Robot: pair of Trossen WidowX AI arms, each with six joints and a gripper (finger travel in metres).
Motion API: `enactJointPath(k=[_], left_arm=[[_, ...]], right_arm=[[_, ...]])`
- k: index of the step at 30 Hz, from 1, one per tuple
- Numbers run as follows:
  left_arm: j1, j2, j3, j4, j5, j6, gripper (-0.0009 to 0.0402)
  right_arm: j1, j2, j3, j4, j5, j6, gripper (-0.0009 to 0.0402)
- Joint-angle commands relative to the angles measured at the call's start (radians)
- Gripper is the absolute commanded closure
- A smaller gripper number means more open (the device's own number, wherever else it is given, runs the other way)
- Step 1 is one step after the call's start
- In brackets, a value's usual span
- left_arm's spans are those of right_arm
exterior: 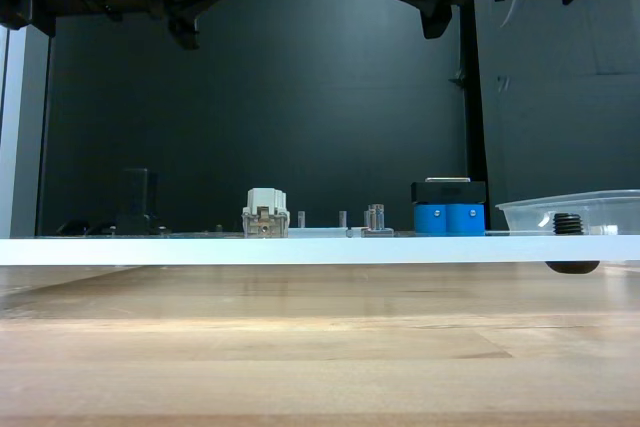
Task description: Pick the RJ45 connector and install on taskboard
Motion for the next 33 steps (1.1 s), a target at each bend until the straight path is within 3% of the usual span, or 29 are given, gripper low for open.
enactJointPath(k=[1, 14, 29, 33], left_arm=[[0.0, 0.0, 0.0, 0.0, 0.0, 0.0, 0.0393], [0.0, 0.0, 0.0, 0.0, 0.0, 0.0, 0.0393], [0.0, 0.0, 0.0, 0.0, 0.0, 0.0, 0.0393], [0.0, 0.0, 0.0, 0.0, 0.0, 0.0, 0.0393]], right_arm=[[0.0, 0.001, -0.034, 0.069, 0.002, 0.008, 0.0359], [0.0, 0.002, -0.108, 0.165, 0.001, 0.028, 0.0396], [0.003, 0.002, -0.107, 0.155, -0.001, 0.028, 0.0393], [0.006, 0.002, -0.107, 0.154, -0.026, 0.03, 0.0393]])
